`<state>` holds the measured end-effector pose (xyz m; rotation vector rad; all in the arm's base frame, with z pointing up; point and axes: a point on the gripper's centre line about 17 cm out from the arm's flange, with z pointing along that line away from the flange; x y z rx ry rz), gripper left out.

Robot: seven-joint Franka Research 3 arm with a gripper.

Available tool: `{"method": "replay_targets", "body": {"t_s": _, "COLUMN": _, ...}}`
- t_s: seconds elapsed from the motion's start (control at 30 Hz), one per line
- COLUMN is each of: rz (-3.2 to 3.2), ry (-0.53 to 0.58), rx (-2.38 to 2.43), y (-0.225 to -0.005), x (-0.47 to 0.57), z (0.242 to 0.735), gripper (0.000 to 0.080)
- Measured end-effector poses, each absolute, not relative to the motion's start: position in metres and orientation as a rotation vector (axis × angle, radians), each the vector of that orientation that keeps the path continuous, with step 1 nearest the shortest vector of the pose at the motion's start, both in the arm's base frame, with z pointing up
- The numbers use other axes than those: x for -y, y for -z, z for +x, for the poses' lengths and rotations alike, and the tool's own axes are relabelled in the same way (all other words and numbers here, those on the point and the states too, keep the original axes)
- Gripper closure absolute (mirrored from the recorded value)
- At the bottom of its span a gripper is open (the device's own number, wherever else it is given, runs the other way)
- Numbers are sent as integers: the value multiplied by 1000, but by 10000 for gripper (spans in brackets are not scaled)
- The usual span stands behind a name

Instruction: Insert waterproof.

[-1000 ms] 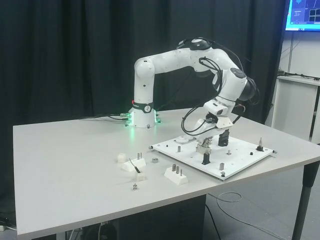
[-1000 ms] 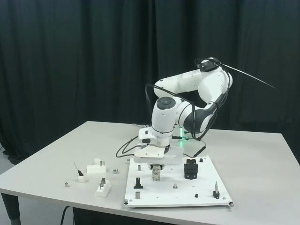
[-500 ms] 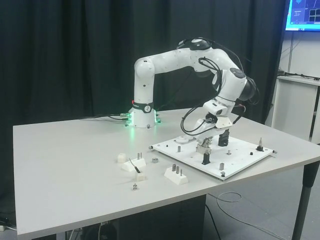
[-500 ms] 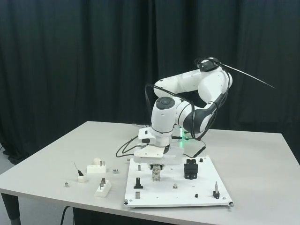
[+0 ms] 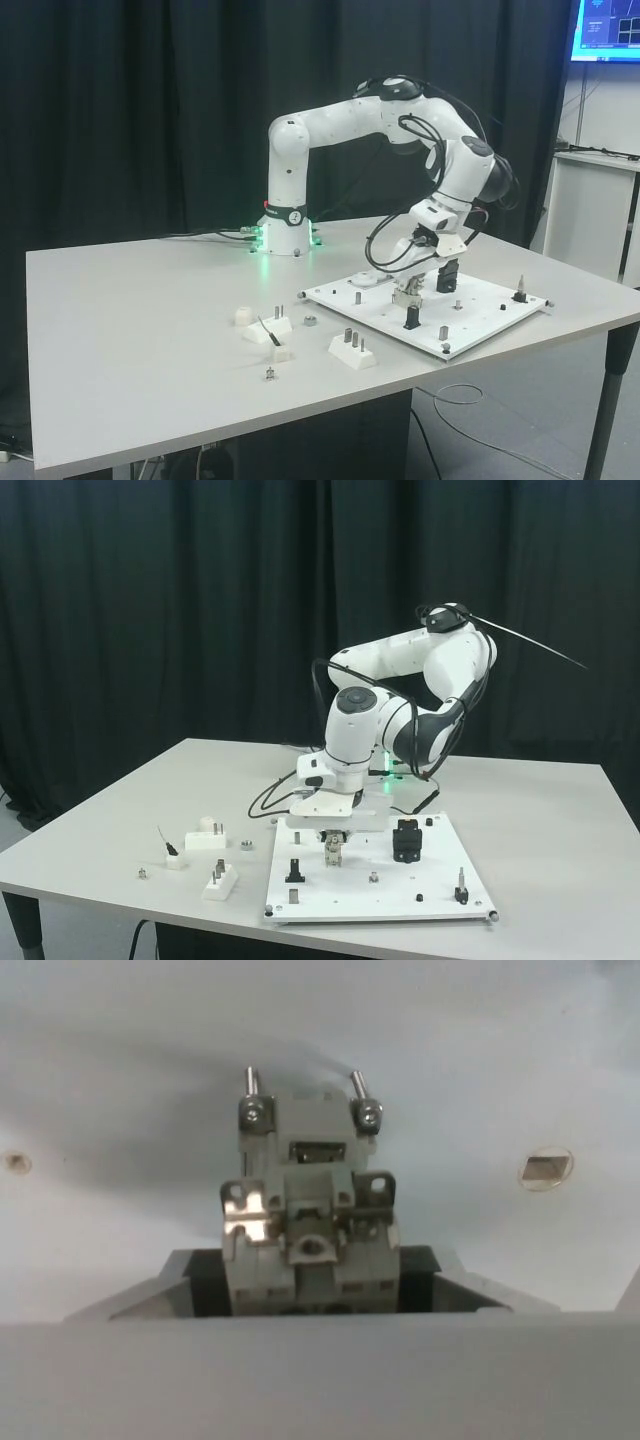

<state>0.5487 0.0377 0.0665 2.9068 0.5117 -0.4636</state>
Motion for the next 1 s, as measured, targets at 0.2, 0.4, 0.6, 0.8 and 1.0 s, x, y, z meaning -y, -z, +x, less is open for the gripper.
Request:
{"method": "replay_targets", "body": {"t_s": 0.2, "rz": 2893, "ry": 462, "rx": -519, "y": -66, "x": -37, "z": 549, "gripper": 486}}
{"method": "replay_targets", "body": {"t_s": 0.4, "rz": 2889, "ry": 458, "rx": -520, "y": -66, "x": -37, "z": 548, "gripper": 486}}
{"method": "replay_targets", "body": {"t_s": 0.6, "rz": 2889, "ry": 457, "rx": -520, "y": -66, "x": -37, "z": 548, "gripper": 486}}
{"method": "replay_targets", "body": {"t_s": 0.8, "rz": 2889, "ry": 457, "rx": -521, "y": -66, "x": -38, "z": 548, "gripper": 486}}
{"method": "replay_targets", "body": {"t_s": 1.0, "rz": 2888, "ry": 456, "rx": -521, "y": -66, "x": -38, "z": 548, "gripper": 486}}
